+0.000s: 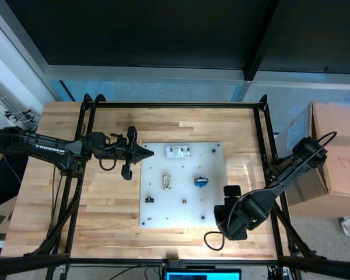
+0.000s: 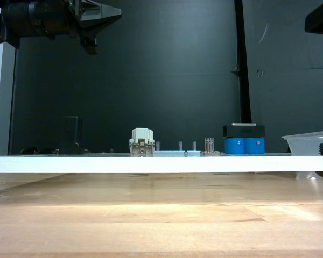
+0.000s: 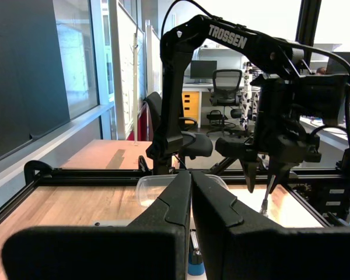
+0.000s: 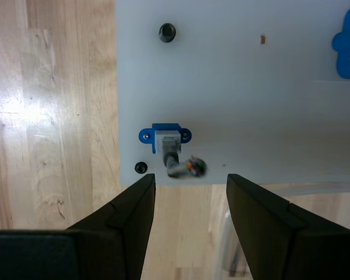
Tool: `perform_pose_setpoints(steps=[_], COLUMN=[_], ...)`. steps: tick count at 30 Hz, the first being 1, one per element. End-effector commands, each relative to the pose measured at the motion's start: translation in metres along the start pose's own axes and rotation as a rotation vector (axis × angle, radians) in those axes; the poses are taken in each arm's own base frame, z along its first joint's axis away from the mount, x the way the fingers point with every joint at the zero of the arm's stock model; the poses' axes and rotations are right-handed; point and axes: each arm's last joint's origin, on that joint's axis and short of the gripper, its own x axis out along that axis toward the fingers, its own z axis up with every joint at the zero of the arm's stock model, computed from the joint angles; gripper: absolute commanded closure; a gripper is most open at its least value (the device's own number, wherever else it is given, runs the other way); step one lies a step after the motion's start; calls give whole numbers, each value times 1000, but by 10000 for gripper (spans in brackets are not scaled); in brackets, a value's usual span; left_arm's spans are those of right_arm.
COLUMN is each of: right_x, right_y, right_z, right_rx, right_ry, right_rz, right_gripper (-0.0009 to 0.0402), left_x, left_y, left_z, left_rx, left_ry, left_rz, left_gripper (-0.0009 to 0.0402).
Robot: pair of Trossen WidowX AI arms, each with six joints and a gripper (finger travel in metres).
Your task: Remove the RJ45 connector from the taskboard and place in the container
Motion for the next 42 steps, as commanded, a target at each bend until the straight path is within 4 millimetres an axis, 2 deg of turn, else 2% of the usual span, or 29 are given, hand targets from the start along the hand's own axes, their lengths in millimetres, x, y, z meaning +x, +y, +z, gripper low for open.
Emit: perform_pose_setpoints(steps=[1,12,22,42], right_x=[3,6,24,31], right_y=[2,4,7,5], right_z=[1,3,1,-3], right_rx=[-1,2,12,7], right_ry=[2,-11,-37,-15], right_rz=[-1,9,63,47], right_gripper=[232,232,234,285], left_x=[0,0,0,0], left_y=[0,0,0,0], left_z=[0,0,0,0], left_rx=[0,0,0,0], left_ry=[0,0,0,0], left_rz=[0,0,0,0], left_gripper=[393,393,393,393])
